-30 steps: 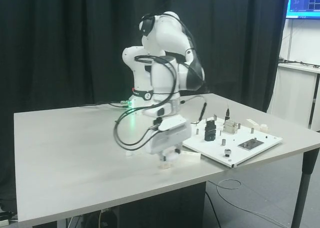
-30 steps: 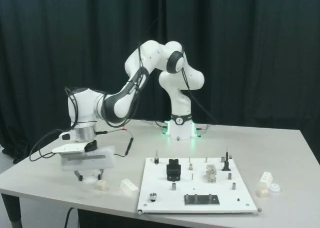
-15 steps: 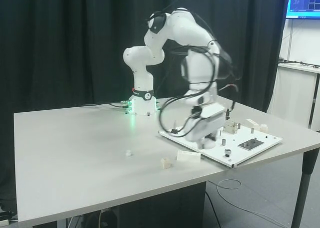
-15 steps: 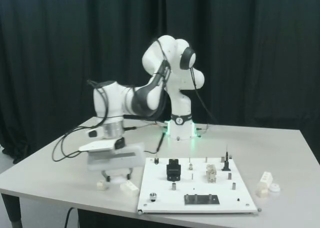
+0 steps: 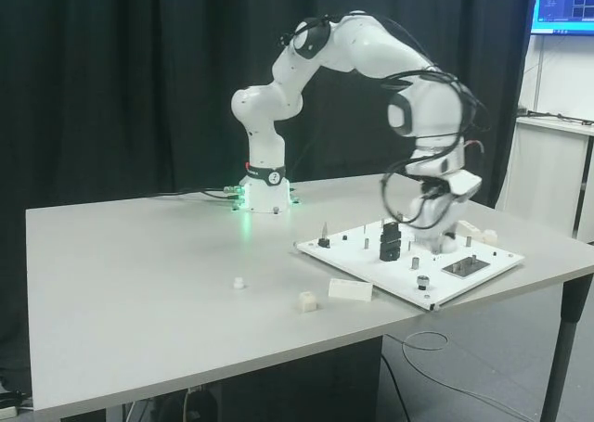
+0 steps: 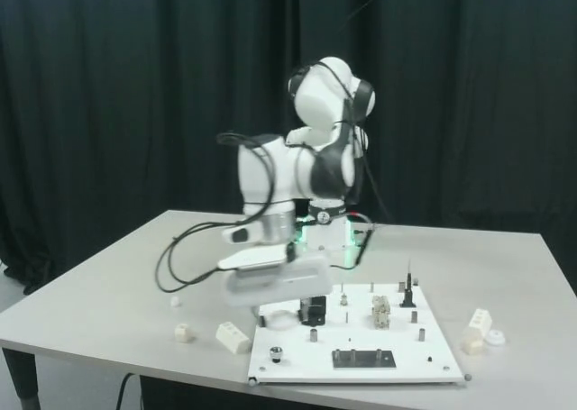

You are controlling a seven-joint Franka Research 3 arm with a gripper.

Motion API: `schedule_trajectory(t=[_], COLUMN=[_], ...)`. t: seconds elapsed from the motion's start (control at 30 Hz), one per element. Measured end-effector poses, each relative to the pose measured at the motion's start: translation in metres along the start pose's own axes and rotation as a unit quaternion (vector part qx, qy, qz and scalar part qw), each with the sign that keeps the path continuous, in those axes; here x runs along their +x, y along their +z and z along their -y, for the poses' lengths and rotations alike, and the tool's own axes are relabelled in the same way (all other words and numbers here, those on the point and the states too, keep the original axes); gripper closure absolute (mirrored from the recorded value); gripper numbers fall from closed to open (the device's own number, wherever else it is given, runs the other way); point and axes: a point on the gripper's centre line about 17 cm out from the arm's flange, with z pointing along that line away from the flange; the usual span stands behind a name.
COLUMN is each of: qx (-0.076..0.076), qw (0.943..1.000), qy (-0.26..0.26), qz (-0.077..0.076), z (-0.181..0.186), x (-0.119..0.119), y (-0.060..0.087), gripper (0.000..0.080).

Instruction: Insert large gear.

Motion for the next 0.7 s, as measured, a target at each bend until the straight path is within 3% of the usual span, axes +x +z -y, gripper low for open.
schedule_trajectory(t=[0.2,0.43,0.7], qx=[-0.008,-0.006,-0.011], qw=[0.9992,0.9964,0.9843], qy=[-0.038,-0.084,-0.175], qz=[0.004,0.007,0.019], z=[0.046,0.101,0.149], x=[0.019,0.033,0.038], y=[0.0,0.004,0.015], gripper=[0.0207,0.0207,0.0207])
